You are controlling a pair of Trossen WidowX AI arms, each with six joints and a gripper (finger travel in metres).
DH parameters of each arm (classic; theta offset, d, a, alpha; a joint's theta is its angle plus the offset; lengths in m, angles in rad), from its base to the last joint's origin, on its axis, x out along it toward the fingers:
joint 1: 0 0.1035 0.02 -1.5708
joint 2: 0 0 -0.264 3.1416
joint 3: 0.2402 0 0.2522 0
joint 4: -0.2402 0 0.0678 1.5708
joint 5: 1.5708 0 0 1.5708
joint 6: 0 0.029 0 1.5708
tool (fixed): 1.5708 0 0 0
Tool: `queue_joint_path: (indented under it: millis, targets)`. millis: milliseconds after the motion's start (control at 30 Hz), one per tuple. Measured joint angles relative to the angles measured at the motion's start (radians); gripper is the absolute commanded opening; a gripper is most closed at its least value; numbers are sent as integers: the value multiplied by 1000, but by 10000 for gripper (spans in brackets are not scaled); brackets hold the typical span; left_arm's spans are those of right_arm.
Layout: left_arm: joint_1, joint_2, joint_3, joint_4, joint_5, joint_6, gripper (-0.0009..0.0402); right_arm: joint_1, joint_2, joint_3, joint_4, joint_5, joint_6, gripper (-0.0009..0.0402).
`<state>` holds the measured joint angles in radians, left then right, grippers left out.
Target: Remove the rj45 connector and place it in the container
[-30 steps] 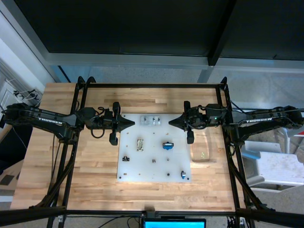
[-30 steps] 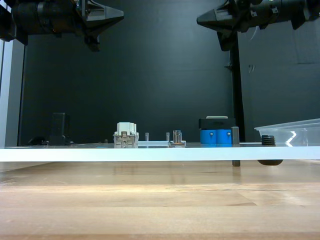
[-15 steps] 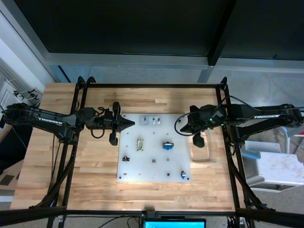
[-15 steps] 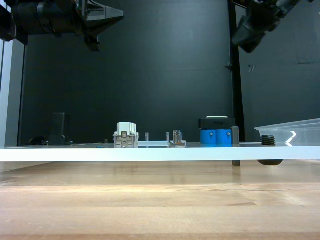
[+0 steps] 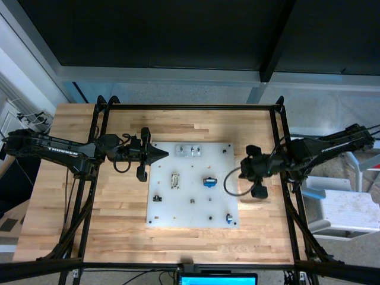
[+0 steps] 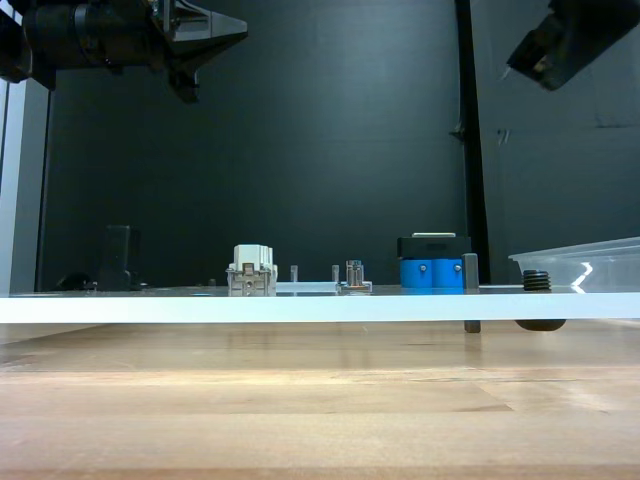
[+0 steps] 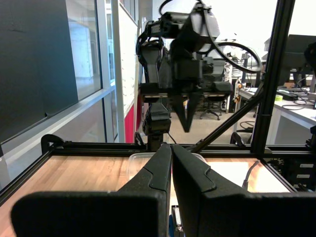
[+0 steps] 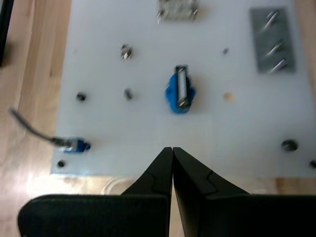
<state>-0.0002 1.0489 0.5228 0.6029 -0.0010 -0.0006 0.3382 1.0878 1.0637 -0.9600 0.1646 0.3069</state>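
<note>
The rj45 connector looks to be the small blue plug with a thin grey lead at the white board's near right corner. My right gripper is shut and empty, tilted down over the board's right edge, high above it and well short of the plug. The container, a clear tub, stands just right of the board, mostly hidden under the right arm in the high view. My left gripper hangs shut and empty over the board's far left edge.
On the board stand a beige connector, a larger blue connector and a grey block. Black frame posts flank the table. A white bin sits off the table to the right.
The right arm has drawn back to the right and towards the near edge, tipping its gripper downward. The left arm has not moved.
</note>
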Motion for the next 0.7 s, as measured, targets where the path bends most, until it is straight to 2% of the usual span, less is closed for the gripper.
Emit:
queue_joint_path:
  millis: [133,333,700]
  targets:
    - [0,0,0,0,0,0,1,102,61,40,-43,55,75,0]
    - [0,0,0,0,0,0,1,187,137,94,-56,53,166,0]
    - [0,0,0,0,0,0,1,259,284,206,-106,47,241,0]
